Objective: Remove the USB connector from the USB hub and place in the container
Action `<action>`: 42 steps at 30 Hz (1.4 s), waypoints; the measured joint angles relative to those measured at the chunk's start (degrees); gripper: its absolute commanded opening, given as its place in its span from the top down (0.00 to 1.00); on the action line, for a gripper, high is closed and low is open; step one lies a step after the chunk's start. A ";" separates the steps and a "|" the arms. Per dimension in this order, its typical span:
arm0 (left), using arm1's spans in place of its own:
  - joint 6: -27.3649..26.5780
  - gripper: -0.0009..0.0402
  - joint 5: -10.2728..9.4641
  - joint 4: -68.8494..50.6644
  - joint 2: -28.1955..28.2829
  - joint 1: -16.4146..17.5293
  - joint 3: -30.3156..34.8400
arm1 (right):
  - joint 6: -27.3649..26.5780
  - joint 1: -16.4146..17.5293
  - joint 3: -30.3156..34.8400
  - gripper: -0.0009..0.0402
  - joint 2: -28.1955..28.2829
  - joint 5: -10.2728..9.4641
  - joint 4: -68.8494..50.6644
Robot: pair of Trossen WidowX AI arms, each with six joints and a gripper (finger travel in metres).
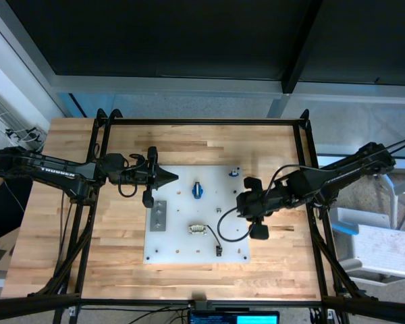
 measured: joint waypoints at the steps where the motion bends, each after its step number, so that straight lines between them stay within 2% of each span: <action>1: 0.00 0.98 0.00 -0.02 0.00 0.00 0.00 | 0.61 0.83 0.42 0.78 0.70 0.00 -0.07; 5: 0.00 0.98 0.00 0.00 0.00 0.00 0.00 | 3.28 3.30 2.95 0.70 3.85 0.00 -1.60; 11: -0.02 0.98 0.00 0.00 0.00 0.00 0.00 | 8.07 4.68 7.19 0.62 8.50 0.02 -4.28; 22: 0.00 0.98 0.00 0.00 0.00 0.00 0.00 | 13.05 7.63 12.70 0.60 15.54 0.07 -4.87; 38: -0.02 0.98 0.00 0.00 0.00 0.00 -0.02 | 14.82 11.02 16.55 0.60 22.12 3.58 -4.33; 42: 0.00 0.98 0.00 -0.02 0.00 0.00 -0.02 | 14.84 11.19 16.68 0.60 23.71 5.90 -3.28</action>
